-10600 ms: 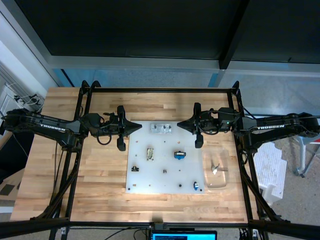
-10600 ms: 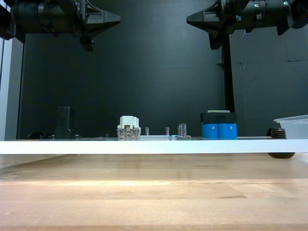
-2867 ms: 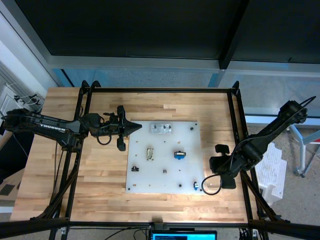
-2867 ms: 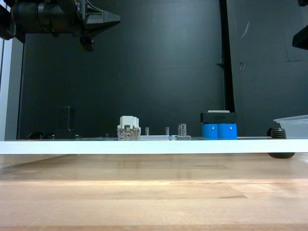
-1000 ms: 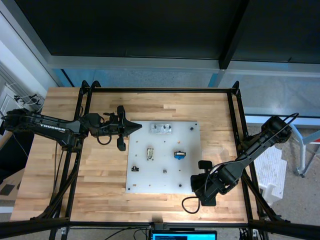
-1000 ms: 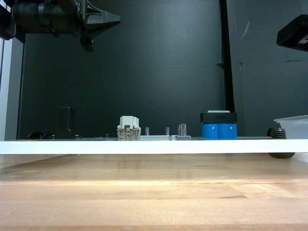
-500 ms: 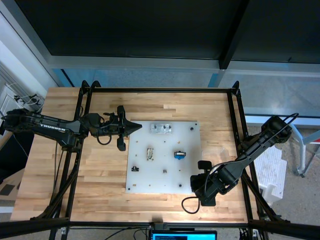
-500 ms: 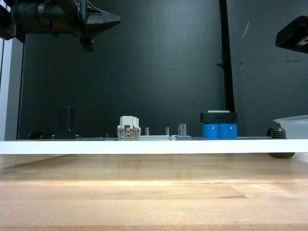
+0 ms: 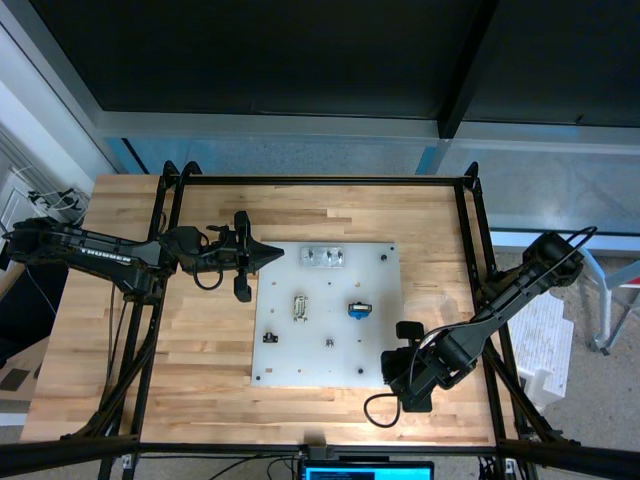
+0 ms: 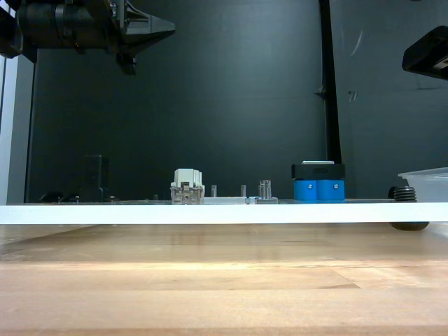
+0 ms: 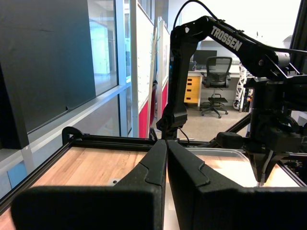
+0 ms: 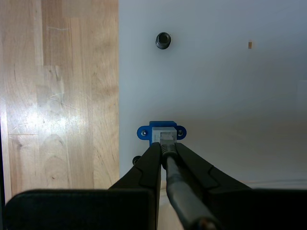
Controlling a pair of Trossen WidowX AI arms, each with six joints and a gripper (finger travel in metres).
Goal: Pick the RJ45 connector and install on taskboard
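The taskboard [image 9: 300,355] lay mid-tabletop. I had the right gripper [image 12: 164,143] hanging nose-down over the board's near right corner, because that is where the blue socket [image 12: 161,132] sits. Its fingers were pinched almost together on the RJ45 connector [image 12: 166,138], gripped just behind the head so the plug's nose was free. The nose met the socket mouth, though I couldn't tell whether it was seated. The left gripper [image 9: 281,256] hovered beside the board's far left corner, fingers closed on nothing, parked out of the way, I judged.
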